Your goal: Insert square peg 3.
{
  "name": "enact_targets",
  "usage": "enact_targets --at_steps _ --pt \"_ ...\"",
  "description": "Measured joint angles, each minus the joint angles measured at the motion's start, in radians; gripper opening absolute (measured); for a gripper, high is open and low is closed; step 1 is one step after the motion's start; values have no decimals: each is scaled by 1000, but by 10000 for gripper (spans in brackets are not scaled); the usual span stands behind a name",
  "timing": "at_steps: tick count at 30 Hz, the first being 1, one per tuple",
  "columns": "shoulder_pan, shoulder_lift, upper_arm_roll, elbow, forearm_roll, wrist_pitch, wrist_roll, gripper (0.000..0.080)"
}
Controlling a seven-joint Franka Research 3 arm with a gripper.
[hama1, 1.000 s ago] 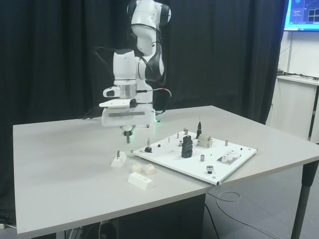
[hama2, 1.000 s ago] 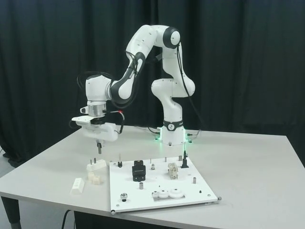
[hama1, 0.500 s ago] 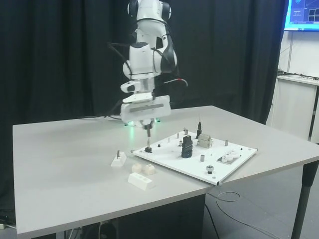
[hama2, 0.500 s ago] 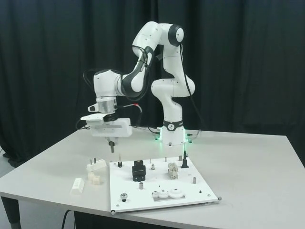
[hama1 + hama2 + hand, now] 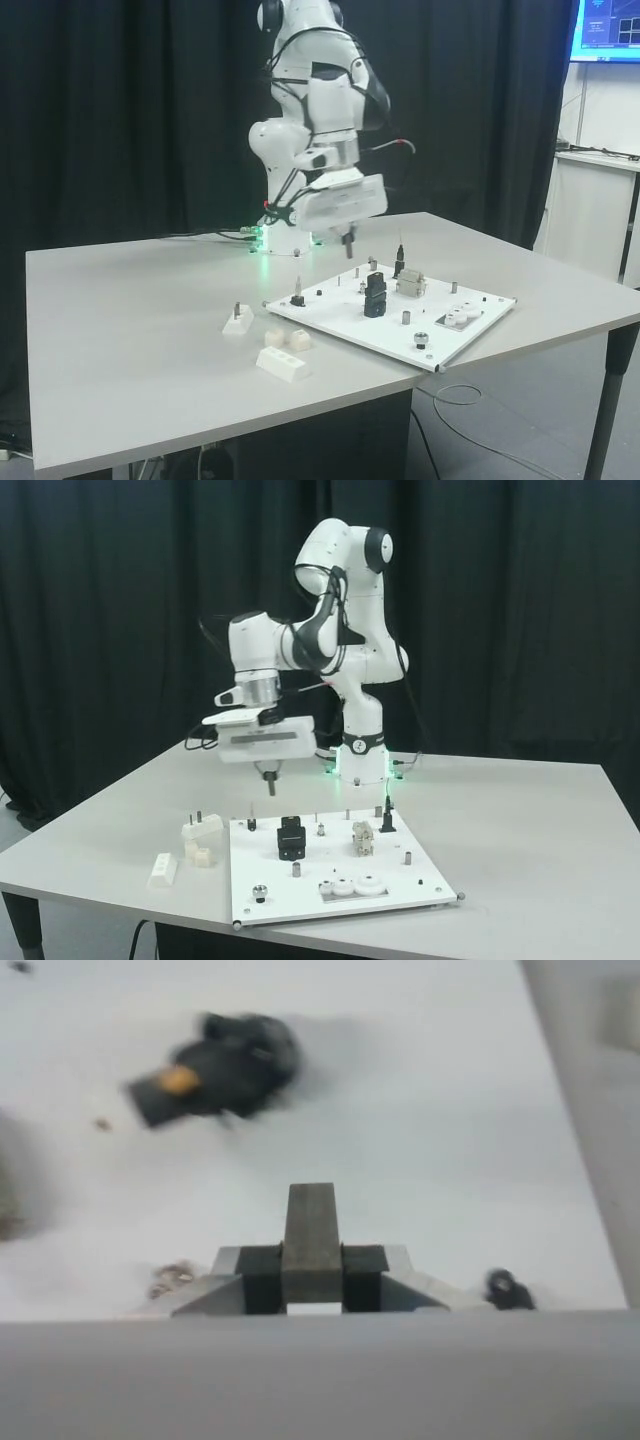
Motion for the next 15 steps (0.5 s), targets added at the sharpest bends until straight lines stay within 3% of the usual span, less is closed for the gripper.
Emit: enact_targets --at_steps 15 --pt "78 -7 121 21 -72 -13 40 114"
